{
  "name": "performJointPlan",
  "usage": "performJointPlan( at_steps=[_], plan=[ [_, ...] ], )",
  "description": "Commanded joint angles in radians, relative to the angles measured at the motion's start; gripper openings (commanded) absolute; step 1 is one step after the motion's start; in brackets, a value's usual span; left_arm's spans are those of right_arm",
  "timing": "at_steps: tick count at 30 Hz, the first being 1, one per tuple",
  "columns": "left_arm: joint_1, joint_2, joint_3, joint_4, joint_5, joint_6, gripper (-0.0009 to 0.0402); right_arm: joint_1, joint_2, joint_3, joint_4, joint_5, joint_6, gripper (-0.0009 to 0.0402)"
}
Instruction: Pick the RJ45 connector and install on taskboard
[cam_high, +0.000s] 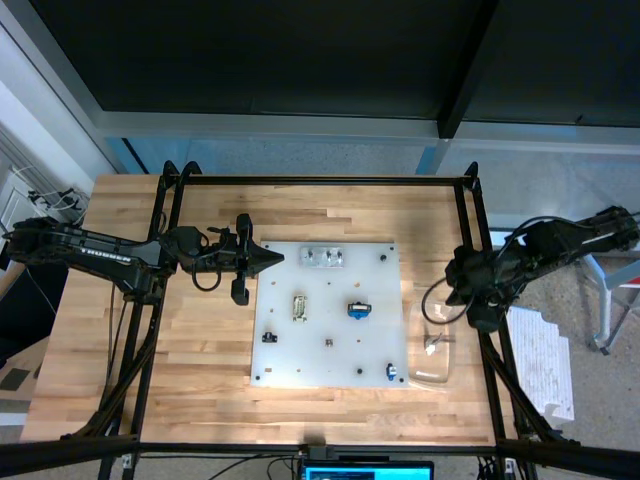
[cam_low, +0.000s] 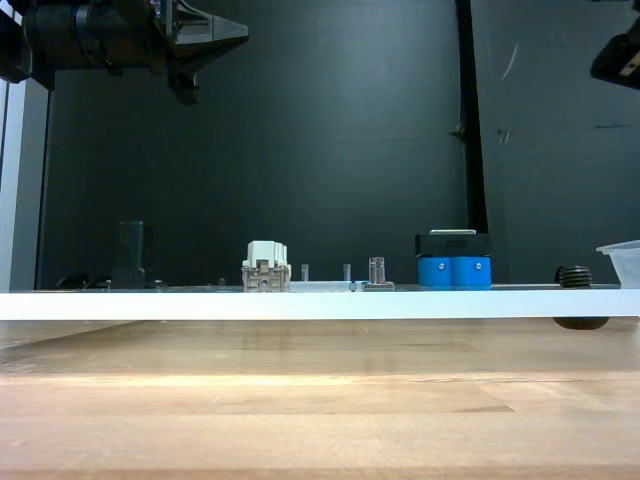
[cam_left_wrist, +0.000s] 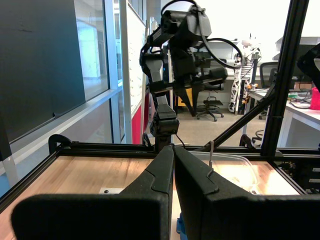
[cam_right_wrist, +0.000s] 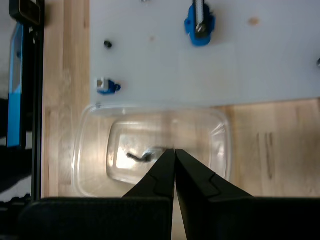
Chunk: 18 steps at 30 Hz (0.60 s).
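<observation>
**High view.** The taskboard (cam_high: 320, 350), a white square, lies at the centre of the table (cam_high: 170, 350). A clear tray (cam_high: 446, 374) sits just beside the board's lower right edge. The connector (cam_high: 432, 345) lies inside the tray, apart from the board.

The left gripper (cam_high: 278, 258), at centre left of the frame, points right and shows over the board's upper left corner. The right gripper (cam_high: 483, 320), at the right of the frame, hangs near the tray's upper right corner.

Parts on the board are a silver block (cam_high: 325, 258) near the top edge, a blue part (cam_high: 358, 310) right of centre and a beige fitting (cam_high: 298, 308) left of centre.

**Left wrist view.** The left gripper's jaws are pressed together with nothing between them.

**Right wrist view.** The camera looks straight down into the tray. The right gripper's jaws meet at the tips and grip nothing, and the connector shows as a small grey piece on the tray floor just beside them.

**Low view.** The left gripper is in the upper left of the frame, well above the board. The blue part and the beige fitting stand upright on the board
</observation>
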Motion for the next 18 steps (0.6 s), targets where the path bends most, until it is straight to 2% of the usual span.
performJointPlan(
  at_steps=[1,3,7,16,18],
  plan=[
    [0.0,0.0,0.0,0.0,0.0,0.0,0.0,0.1,0.035,0.0,-0.021,0.047,0.091,0.0],
    [0.0,0.0,0.0,0.0,0.0,0.0,0.0,0.148,0.055,0.0,-0.031,0.065,0.148,0.0],
    [0.0,0.0,0.0,0.0,0.0,0.0,0.0,0.213,0.09,0.0,-0.034,0.067,0.24,0.0],
    [0.0,0.0,0.0,0.0,0.0,0.0,0.0,0.282,0.211,0.0,-0.032,0.066,0.308,0.0],
    [0.0,0.0,0.0,0.0,0.0,0.0,0.0,0.299,0.224,0.0,-0.029,0.076,0.331,0.0]
  ],
)
